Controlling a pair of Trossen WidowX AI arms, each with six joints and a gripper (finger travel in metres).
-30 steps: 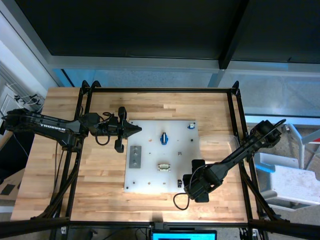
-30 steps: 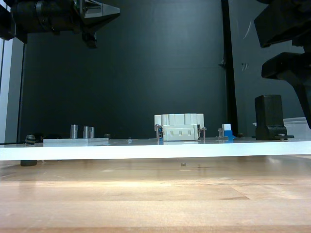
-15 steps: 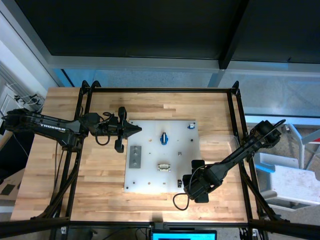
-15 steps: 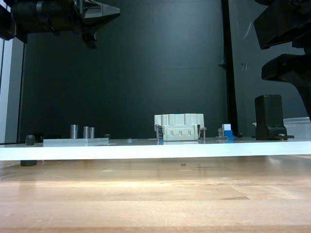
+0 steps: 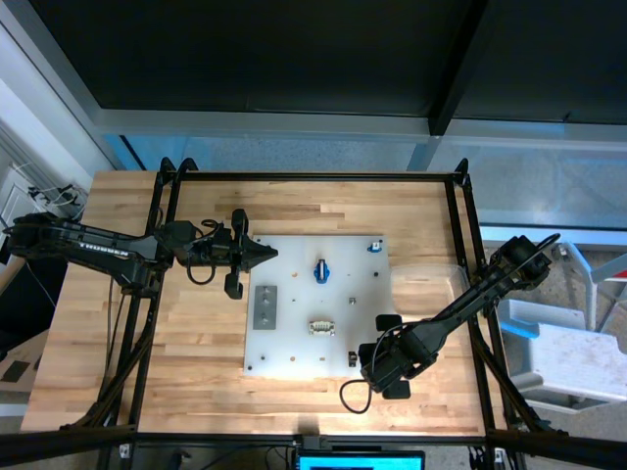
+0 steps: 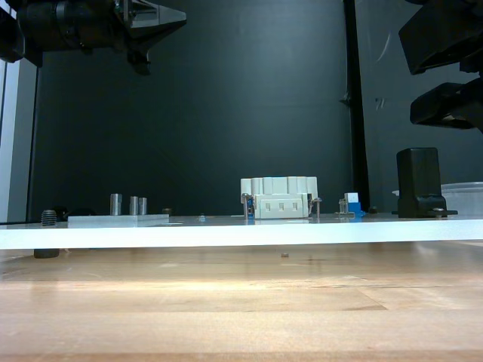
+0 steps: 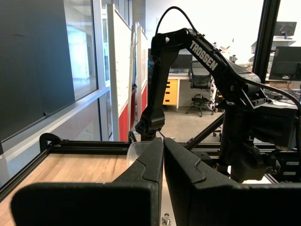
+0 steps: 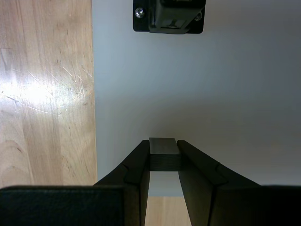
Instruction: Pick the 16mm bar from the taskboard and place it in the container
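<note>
**A:** We've got the white taskboard (image 5: 294,338) on a pale wooden table (image 5: 196,382) with streaky grain. On it we see a grey block (image 5: 265,305) and a blue knob (image 5: 321,271).

**B:** Black left gripper (image 5: 266,253) over the far left corner. Black right gripper (image 8: 163,143) at the near right corner, with a dark grey piece (image 8: 163,160) between its fingers.

**A:** We're seeing a small black piece (image 8: 169,16) against the white, silvery grey pegs (image 6: 115,204) and a cream connector (image 6: 279,197).

**B:** And the container (image 5: 426,279) is colourless and see-through.

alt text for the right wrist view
The right gripper clamps a short grey bar above the white taskboard near its edge, with wooden table alongside and a small black piece screwed to the board. The left gripper, shut, is outside this view, over the board's far left corner.
</note>
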